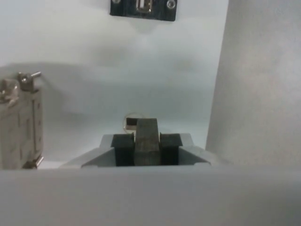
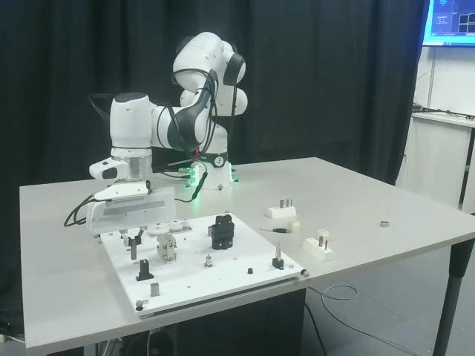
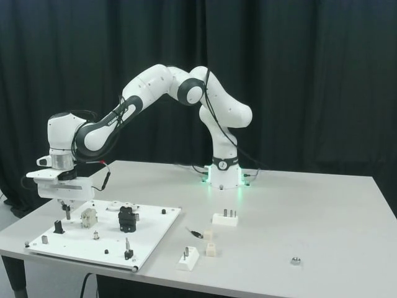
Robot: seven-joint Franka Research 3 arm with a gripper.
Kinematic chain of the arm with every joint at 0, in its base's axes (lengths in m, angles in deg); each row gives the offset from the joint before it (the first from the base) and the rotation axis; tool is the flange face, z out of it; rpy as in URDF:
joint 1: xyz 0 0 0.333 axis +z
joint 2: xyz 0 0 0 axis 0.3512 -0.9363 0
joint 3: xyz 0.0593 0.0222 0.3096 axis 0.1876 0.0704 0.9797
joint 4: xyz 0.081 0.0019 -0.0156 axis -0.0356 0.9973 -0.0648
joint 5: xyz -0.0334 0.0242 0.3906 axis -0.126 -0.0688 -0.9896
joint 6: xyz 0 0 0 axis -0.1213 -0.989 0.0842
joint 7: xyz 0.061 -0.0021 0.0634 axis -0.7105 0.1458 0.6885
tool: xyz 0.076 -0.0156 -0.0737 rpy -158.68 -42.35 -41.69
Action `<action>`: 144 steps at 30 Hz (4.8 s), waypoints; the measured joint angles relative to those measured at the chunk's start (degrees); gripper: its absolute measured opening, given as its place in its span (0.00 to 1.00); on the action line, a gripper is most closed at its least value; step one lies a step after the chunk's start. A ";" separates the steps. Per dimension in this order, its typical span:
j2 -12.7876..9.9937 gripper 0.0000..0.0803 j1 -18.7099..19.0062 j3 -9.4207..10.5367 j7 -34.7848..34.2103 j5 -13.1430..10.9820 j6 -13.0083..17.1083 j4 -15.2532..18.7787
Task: Insert square peg 3.
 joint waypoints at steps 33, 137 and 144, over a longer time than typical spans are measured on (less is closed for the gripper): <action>-0.03 0.14 0.22 0.00 -1.70 0.01 -1.07 -0.08; -2.57 0.14 0.50 -0.75 -4.78 0.00 -2.95 -2.59; -2.63 0.14 0.51 -1.02 -4.78 0.00 -2.94 -2.59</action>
